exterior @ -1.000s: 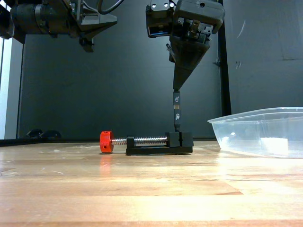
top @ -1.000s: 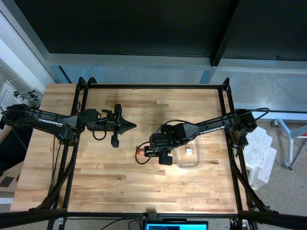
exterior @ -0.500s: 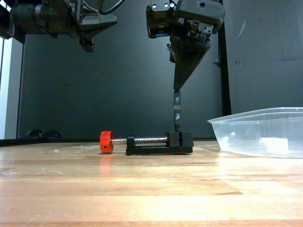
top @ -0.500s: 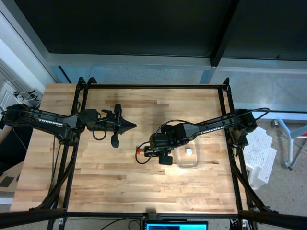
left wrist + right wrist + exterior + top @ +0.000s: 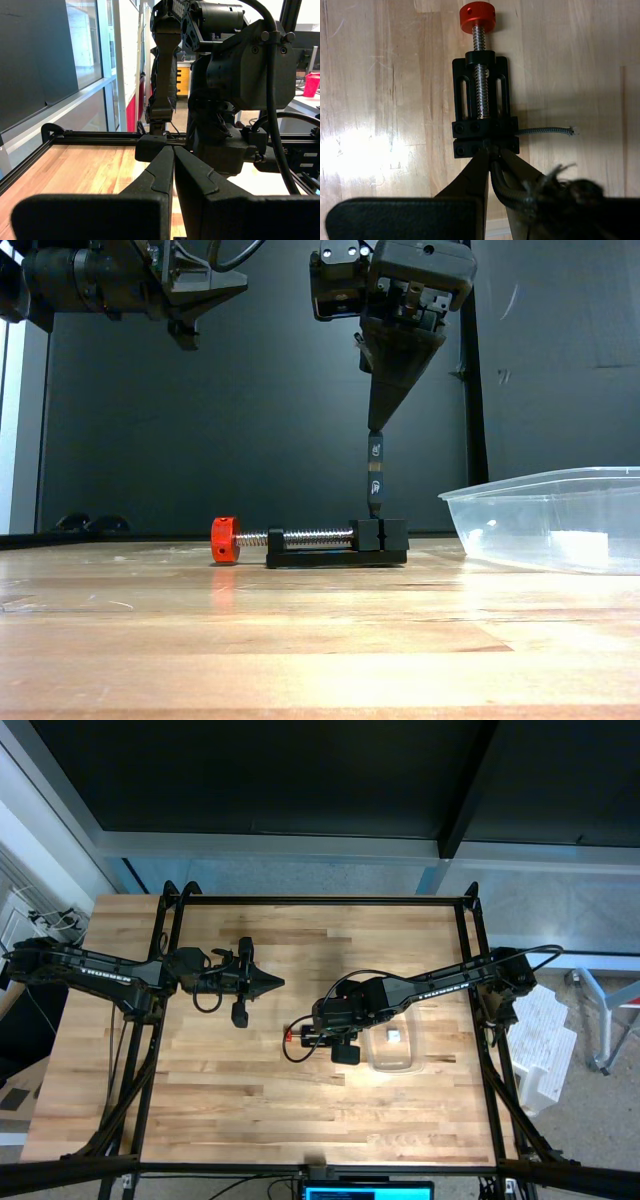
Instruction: Pick the USB-C connector and install on taskboard
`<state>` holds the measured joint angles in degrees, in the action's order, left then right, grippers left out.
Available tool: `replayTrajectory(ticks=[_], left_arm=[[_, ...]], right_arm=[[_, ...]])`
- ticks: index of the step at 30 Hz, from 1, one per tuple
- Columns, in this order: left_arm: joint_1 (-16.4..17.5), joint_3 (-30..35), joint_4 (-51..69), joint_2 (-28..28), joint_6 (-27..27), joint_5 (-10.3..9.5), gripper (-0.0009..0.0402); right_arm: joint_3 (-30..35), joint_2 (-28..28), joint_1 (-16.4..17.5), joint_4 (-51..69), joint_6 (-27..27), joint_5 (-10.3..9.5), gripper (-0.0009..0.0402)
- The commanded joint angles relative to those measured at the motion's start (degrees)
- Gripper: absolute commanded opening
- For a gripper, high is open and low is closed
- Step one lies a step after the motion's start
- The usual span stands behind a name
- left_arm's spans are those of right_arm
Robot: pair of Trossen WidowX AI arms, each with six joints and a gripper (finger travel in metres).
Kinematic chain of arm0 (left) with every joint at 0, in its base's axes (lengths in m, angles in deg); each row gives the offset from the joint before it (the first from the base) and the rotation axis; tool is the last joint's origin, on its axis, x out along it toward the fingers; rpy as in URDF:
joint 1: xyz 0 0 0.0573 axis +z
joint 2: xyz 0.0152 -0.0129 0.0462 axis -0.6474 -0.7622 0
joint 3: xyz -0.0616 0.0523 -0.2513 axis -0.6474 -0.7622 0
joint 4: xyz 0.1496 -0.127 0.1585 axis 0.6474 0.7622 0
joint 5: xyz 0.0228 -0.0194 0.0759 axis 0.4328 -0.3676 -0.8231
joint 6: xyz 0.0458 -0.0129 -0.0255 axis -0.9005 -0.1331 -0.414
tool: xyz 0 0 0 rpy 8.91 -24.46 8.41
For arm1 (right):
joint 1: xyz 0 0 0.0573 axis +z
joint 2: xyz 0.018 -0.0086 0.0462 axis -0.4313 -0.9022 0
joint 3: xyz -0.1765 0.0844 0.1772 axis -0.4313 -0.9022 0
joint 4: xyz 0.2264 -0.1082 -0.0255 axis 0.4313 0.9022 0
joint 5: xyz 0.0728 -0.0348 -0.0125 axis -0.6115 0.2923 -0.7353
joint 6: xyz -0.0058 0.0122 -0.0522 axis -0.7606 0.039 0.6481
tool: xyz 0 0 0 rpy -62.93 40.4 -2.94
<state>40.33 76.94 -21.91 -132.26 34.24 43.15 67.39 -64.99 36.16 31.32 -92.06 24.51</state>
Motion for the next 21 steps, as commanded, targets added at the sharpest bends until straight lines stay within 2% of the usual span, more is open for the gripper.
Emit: replayTrajectory(ticks=[1, 21], left_arm=[[0.0, 0.0, 0.0, 0.0, 0.0, 0.00, 0.0000], [0.0, 0.0, 0.0, 0.0, 0.0, 0.00, 0.0000]], right_arm=[[0.0, 0.1, 0.0, -0.1, 0.0, 0.00, 0.0000], [0.0, -0.1, 0.0, -0.5, 1.0, 0.02, 0.0000]])
